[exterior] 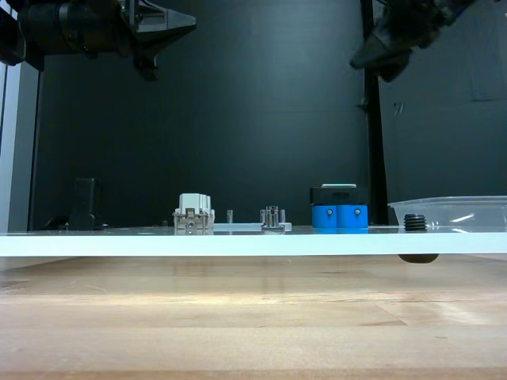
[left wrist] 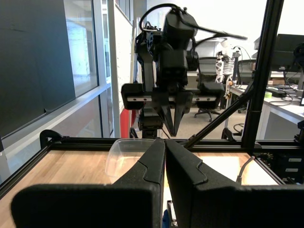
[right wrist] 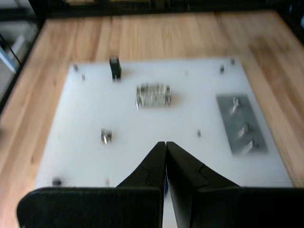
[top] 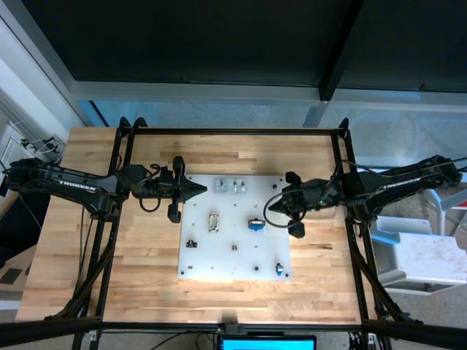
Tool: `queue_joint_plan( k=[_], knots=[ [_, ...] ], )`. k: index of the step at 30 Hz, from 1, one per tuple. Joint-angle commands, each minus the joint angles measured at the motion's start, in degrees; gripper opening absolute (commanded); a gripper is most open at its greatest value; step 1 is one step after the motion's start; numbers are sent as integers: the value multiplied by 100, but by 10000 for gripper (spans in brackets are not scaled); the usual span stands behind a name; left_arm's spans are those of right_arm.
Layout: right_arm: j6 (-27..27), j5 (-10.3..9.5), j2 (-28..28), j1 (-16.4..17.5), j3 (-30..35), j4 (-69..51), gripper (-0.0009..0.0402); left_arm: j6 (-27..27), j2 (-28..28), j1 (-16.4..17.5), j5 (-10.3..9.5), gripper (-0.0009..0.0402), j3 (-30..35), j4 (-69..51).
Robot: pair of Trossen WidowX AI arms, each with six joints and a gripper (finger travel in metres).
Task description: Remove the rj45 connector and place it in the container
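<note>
The rj45 connector (top: pixel 279 270) is a tiny dark plug with a hint of blue, seated near the front right corner of the white board (top: pixel 219 262). In the low view the rj45 connector (exterior: pixel 414 222) shows in front of the container (exterior: pixel 459 210), a clear shallow box at the board's right side; the left wrist view shows the container (left wrist: pixel 127 154) too. My left gripper (top: pixel 204 189) hovers shut over the board's far left edge, high above it (exterior: pixel 190 24). My right gripper (top: pixel 270 207) hangs shut and empty above the board's right part (exterior: pixel 356 59), well back from the connector.
On the board stand a bright-blue block (top: pixel 255 224), a cream oblong connector (top: pixel 213 222), a metal plate (right wrist: pixel 240 123) and a small black part (right wrist: pixel 114 68). Black frame rails (top: pixel 233 132) border the wooden table. Bare wood lies in front of the board.
</note>
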Motion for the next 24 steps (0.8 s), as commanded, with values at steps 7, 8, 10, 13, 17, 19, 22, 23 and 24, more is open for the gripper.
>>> queue_joint_plan(
  k=[7,8,10,13,17,19,22,23,24],
  knots=[
    [518,33,4,310,9,-953,0,0,0,0,2,0,0,2],
    [603,59,4,358,9,-1029,0,0,0,2,2,0,0,2],
    [704,144,4,501,9,-1189,0,0,0,0,2,0,0,2],
    [870,160,35,726,9,-1384,0,0,0,2,0,0,0,0],
    [1080,160,146,1023,44,-1659,0,0,0,2,0,0,0,2],
    [1158,164,221,1156,59,-1784,0,0,0,2,2,0,0,0],
    [1320,168,317,1390,76,-1812,0,0,0,0,0,0,0,2],
    [1355,175,374,1480,90,-1818,0,0,0,0,2,0,0,2],
    [1373,177,420,1558,118,-1840,0,0,0,2,2,0,0,0]
  ],
)
